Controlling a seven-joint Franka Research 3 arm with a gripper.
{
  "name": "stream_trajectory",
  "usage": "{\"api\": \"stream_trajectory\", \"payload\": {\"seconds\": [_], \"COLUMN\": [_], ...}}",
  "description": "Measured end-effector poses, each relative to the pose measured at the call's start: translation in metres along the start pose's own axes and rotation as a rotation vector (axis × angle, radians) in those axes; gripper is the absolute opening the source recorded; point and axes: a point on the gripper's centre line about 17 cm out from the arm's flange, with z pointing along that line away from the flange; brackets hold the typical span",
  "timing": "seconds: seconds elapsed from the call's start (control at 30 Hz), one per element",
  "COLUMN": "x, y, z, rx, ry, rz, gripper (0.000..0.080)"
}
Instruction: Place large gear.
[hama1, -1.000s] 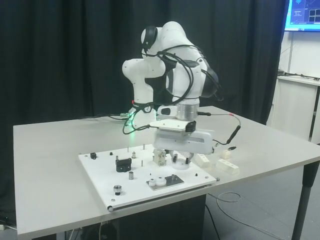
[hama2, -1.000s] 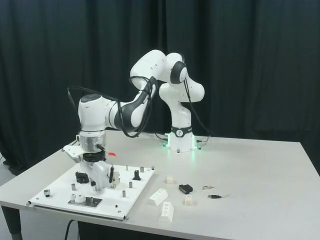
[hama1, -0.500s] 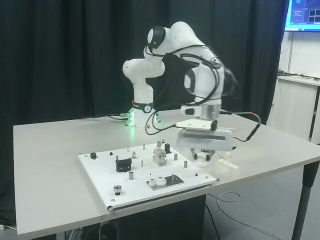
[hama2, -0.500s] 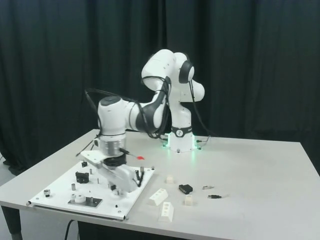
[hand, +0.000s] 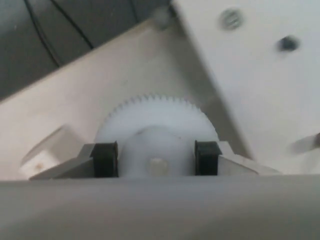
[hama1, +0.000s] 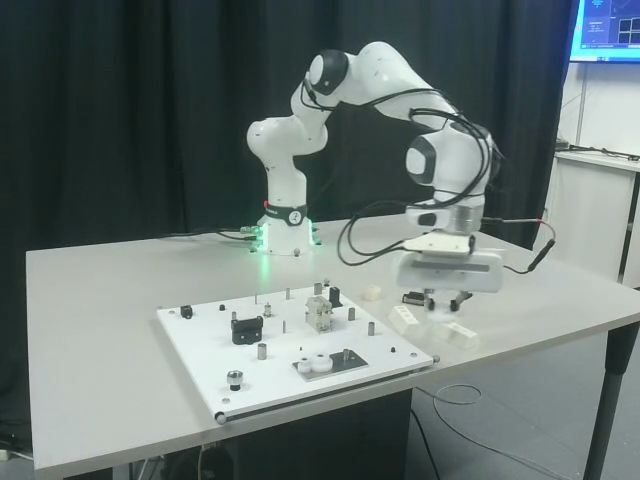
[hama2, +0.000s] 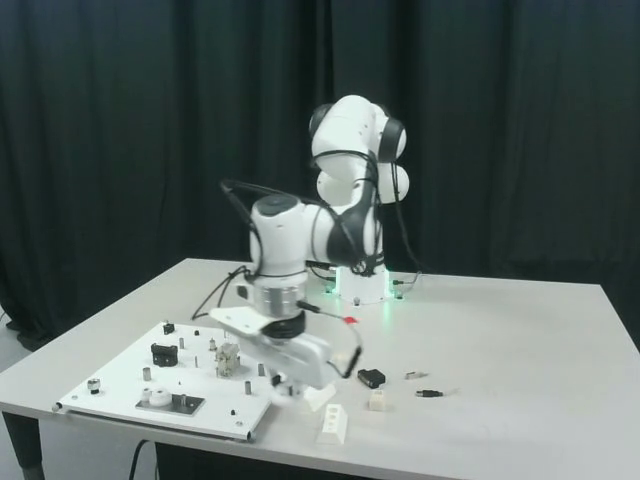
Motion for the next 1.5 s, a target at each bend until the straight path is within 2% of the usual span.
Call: {"api": "stream_trajectory", "payload": {"seconds": [0.17, 0.87, 1.2, 1.5], "x": [-0.019, -0.100, -0.130, -0.146], "y": [-0.027, -0.127, -0.152, -0.158], "z": [0.001, 0.012, 0.024, 0.038], "rx": [-0.003, -0.025, -0.035, -0.059], "ry": [-0.005, -0.019, -0.017, -0.005], "rz": [-0.039, -0.080, -0.096, -0.107], "gripper": [0.0329, 0.0329, 0.0329, 0.0329]}}
